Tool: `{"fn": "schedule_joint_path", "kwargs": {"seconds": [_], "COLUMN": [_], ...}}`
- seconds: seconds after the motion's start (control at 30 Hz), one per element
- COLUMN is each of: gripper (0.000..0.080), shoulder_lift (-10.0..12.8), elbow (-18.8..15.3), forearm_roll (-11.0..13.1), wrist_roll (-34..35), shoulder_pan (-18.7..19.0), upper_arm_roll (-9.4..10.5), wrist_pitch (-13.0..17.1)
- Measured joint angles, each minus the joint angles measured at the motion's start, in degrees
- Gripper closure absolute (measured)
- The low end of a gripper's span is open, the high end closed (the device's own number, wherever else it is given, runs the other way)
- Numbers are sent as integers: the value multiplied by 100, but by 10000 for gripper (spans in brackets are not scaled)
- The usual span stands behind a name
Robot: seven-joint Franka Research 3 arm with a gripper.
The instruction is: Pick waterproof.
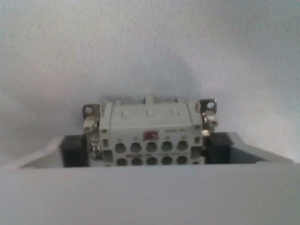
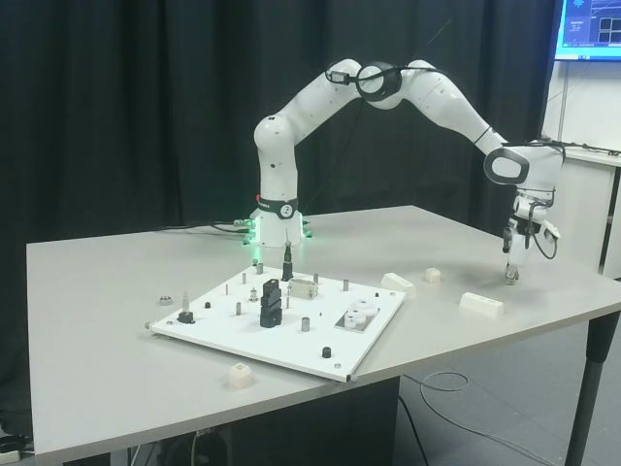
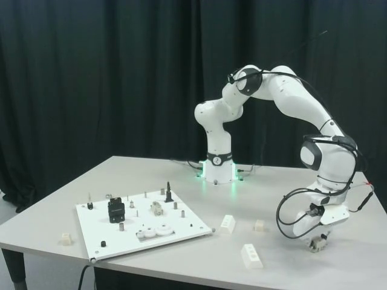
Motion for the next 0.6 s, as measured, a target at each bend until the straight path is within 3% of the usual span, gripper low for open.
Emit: {"fn": "schedule_joint_path", "kwargs": {"seconds": [0.03, 0.6], "gripper": [277, 288], "shoulder_lift": [1, 1], "elbow": [15, 148], "forearm_roll": [0, 0], "wrist_roll": [-1, -27], "shoulder_pan": [-1, -6], "upper_arm_roll": [-3, -48], "wrist_pitch": [-26, -201]}}
